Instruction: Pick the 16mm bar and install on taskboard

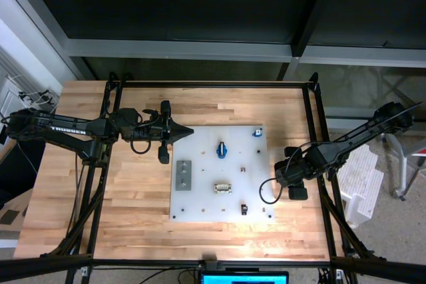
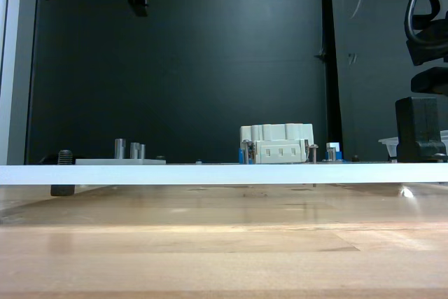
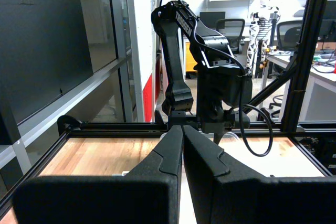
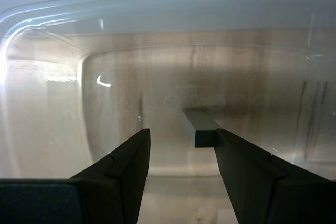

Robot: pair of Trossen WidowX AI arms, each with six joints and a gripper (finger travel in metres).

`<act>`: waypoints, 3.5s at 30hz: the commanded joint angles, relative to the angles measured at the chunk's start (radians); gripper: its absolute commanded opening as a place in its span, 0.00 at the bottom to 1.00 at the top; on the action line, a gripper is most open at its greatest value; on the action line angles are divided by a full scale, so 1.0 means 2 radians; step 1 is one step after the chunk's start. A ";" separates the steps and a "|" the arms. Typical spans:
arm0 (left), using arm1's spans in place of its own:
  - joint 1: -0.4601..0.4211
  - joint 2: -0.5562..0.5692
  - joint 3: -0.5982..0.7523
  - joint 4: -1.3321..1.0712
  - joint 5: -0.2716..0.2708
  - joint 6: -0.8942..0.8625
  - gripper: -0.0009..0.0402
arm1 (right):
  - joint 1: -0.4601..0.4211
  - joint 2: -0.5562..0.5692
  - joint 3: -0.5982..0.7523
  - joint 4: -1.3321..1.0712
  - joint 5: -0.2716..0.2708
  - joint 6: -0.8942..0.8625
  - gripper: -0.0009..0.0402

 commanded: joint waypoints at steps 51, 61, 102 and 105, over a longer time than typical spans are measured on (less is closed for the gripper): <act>0.000 0.000 0.000 0.000 0.000 0.000 0.02 | -0.035 -0.006 0.006 -0.011 0.012 0.022 0.02; 0.000 0.000 0.000 0.000 0.000 0.000 0.02 | -0.012 -0.006 0.036 -0.035 -0.004 0.276 0.02; 0.000 0.000 0.000 0.000 0.000 0.000 0.02 | 0.032 0.061 0.026 -0.006 -0.018 0.794 0.44; 0.000 0.000 0.000 0.000 0.000 0.000 0.02 | 0.033 0.061 0.023 0.000 -0.018 0.799 0.44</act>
